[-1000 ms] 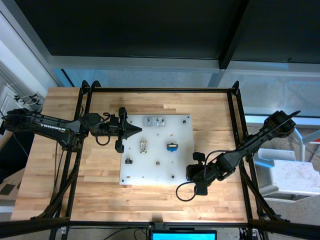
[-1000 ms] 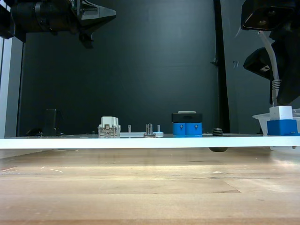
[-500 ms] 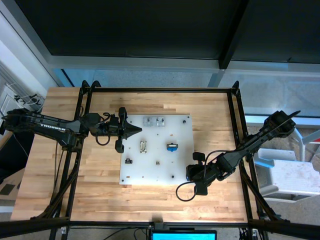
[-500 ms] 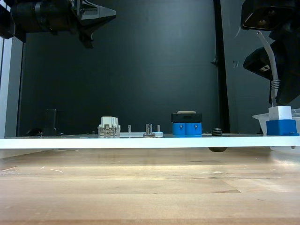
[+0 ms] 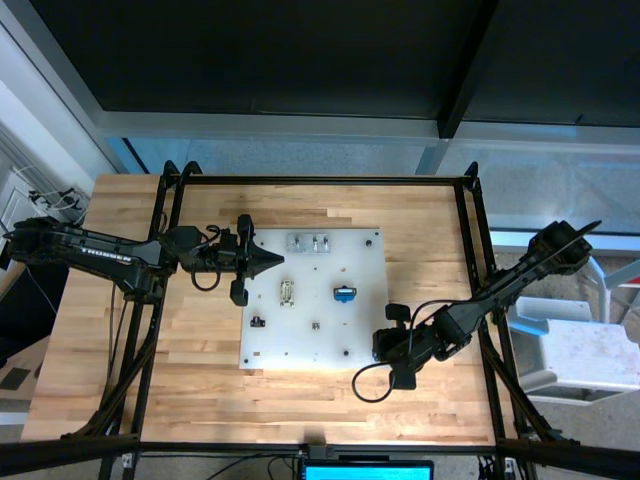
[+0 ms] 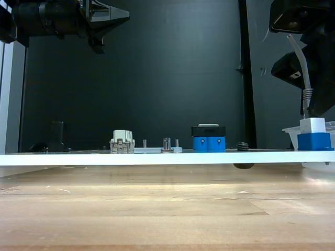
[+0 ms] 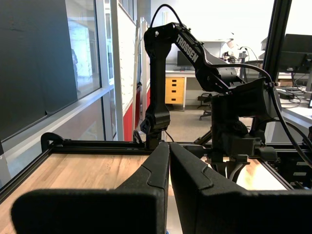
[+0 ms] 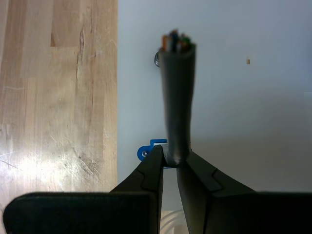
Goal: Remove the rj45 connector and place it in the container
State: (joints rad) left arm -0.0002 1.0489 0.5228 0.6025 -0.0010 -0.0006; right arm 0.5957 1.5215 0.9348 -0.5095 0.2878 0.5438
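My right gripper [image 8: 169, 156] is shut on the grey cable stub of the rj45 connector [image 8: 176, 97], whose cut wires show at the tip. A blue bit [image 8: 145, 152] peeks out below the fingers, over the white board [image 8: 243, 122]. In the low view the connector's blue-and-white end [image 6: 313, 137] hangs at board level in front of the clear container [image 6: 290, 131]. In the high view the right gripper [image 5: 384, 345] is at the board's near right corner. The left gripper [image 5: 272, 260] hovers high over the board's left edge, shut and empty.
On the white board [image 5: 360, 310] stand a bright-blue connector [image 5: 344, 294], a silver-beige upright connector [image 5: 287, 294] and small studs at the back [image 5: 310, 243]. A black frame [image 5: 465, 200] rings the wooden table.
The blue-and-white end under the right gripper has shifted very slightly to the left in the low view. The left arm has not moved.
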